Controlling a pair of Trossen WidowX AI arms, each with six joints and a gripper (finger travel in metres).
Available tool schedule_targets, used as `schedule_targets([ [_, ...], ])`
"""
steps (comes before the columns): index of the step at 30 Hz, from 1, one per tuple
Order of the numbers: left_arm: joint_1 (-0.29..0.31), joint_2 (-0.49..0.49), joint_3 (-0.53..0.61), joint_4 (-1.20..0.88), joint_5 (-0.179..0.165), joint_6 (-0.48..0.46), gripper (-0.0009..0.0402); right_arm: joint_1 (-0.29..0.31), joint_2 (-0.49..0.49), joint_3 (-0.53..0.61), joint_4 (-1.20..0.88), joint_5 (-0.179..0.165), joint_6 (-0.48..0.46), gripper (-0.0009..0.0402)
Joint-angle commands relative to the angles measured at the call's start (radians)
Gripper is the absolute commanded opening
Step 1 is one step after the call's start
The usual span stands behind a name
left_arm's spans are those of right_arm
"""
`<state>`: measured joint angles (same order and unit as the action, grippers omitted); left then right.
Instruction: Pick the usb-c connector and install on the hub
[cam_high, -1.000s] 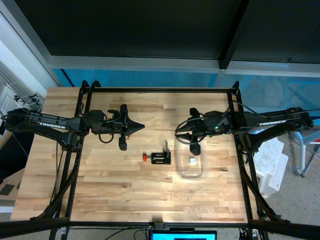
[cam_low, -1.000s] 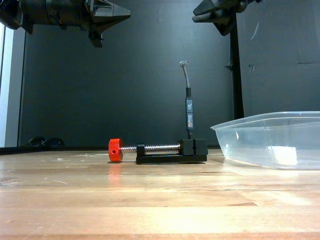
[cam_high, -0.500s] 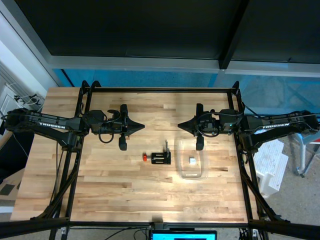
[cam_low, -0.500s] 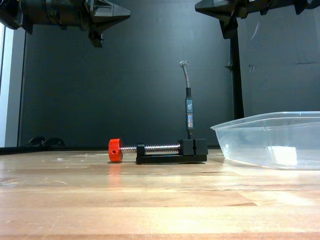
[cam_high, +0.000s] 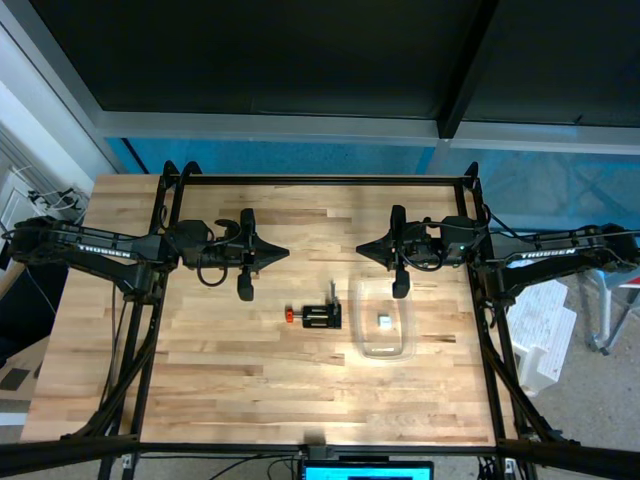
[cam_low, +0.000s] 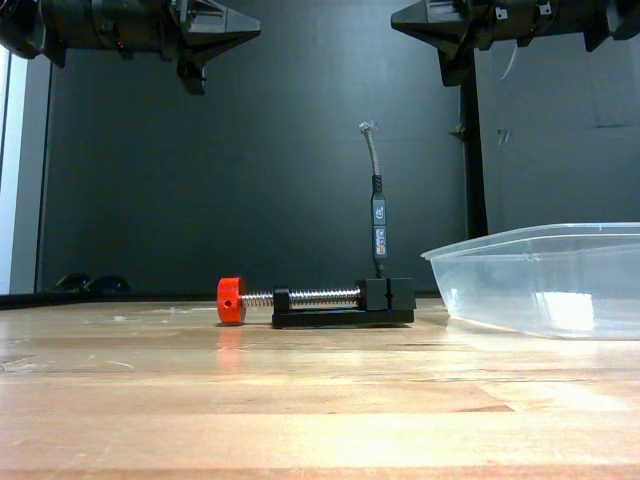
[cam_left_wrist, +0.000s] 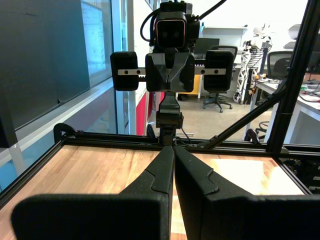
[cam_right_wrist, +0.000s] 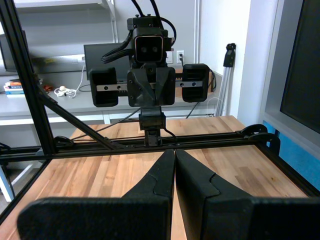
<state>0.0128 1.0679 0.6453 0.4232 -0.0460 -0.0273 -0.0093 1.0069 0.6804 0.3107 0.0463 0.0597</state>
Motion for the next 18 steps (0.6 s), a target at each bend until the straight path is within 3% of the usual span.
schedule_targets([
  [1, 0.000, 0.000, 0.000, 0.000, 0.000, 0.000, 0.0000, 0.001, 0.001, 0.000, 0.006, -0.013, 0.002, 0.0000],
  [18, 0.000, 0.000, 0.000, 0.000, 0.000, 0.000, 0.0000, 0.001, 0.003, 0.000, 0.018, -0.013, -0.015, 0.0000],
])
